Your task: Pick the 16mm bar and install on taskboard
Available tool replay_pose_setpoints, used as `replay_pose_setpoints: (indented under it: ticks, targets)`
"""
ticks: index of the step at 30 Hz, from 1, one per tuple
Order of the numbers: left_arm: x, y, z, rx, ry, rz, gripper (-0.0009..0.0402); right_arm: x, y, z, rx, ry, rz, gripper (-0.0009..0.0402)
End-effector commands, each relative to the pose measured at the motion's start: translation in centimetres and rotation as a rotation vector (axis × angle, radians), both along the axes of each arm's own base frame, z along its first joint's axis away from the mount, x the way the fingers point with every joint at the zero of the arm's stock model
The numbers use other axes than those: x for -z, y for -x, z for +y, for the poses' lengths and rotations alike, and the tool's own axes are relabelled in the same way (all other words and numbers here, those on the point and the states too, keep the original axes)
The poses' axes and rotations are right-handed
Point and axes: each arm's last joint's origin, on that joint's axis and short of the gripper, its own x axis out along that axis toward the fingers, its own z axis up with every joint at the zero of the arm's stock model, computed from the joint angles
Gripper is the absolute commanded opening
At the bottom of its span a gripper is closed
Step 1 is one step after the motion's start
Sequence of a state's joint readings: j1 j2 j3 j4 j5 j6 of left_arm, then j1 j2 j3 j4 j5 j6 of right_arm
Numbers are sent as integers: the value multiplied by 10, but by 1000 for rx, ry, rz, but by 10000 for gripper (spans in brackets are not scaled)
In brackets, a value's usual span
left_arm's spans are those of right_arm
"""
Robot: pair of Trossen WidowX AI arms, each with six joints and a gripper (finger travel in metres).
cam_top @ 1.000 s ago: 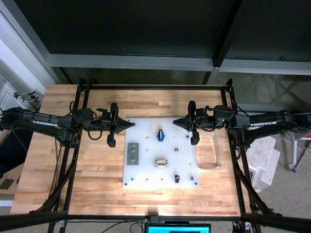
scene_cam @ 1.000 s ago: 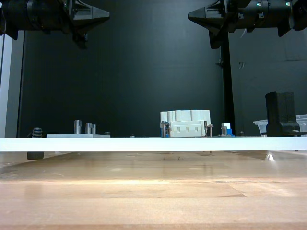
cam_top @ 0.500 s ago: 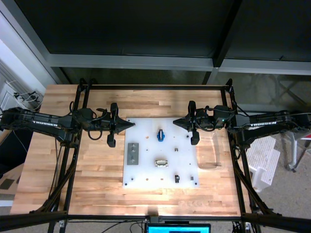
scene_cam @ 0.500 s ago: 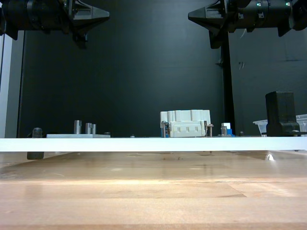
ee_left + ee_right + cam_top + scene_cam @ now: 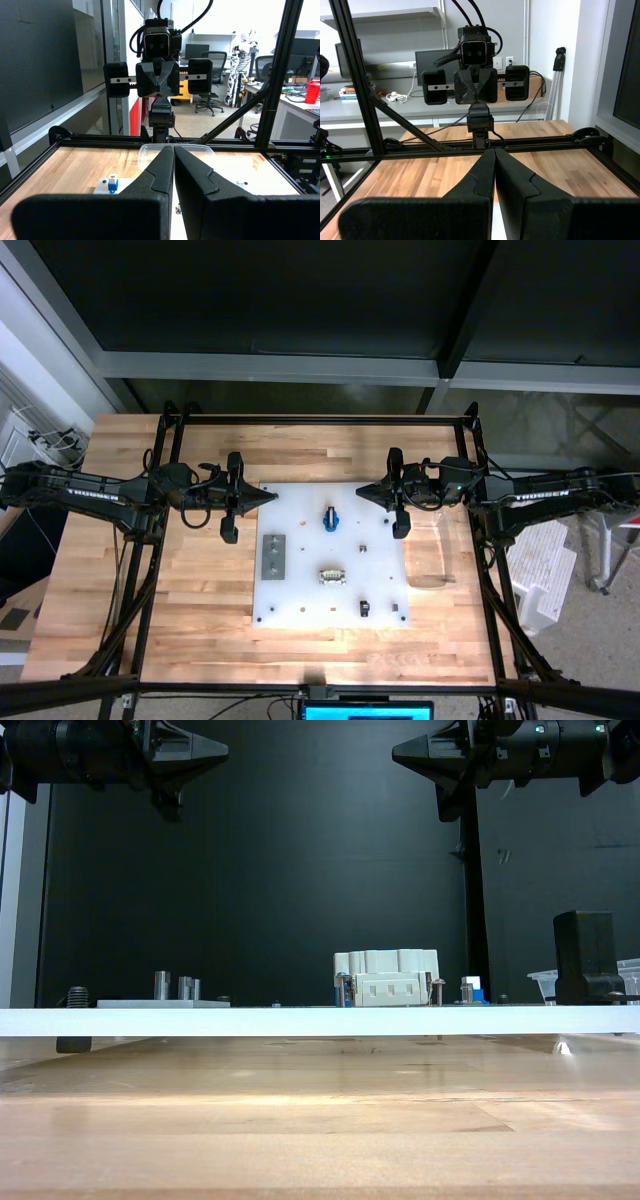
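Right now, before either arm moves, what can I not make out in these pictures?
- 16mm bar: not found in any view; the contents of the clear tray are too small to tell in the high view.
- Taskboard seats: hidden in the low view, which sees the board edge-on.
- Left pincer and right pincer, both shut, high over the board's far edge: in the wrist views their fingers block most of the board.
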State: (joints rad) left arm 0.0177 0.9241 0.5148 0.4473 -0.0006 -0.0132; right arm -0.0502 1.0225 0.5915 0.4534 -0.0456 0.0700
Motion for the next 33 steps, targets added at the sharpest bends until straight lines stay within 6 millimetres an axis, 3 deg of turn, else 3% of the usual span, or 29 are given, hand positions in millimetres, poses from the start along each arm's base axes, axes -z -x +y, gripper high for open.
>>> replay_pose_setpoints:
  ticks: [1, 33]
  targets:
    - [0, 0, 0, 0, 0, 0, 0, 0, 0, 0, 0, 0, 0, 0]
    - [0, 0, 0, 0, 0, 0, 0, 0, 0, 0, 0, 0, 0, 0]
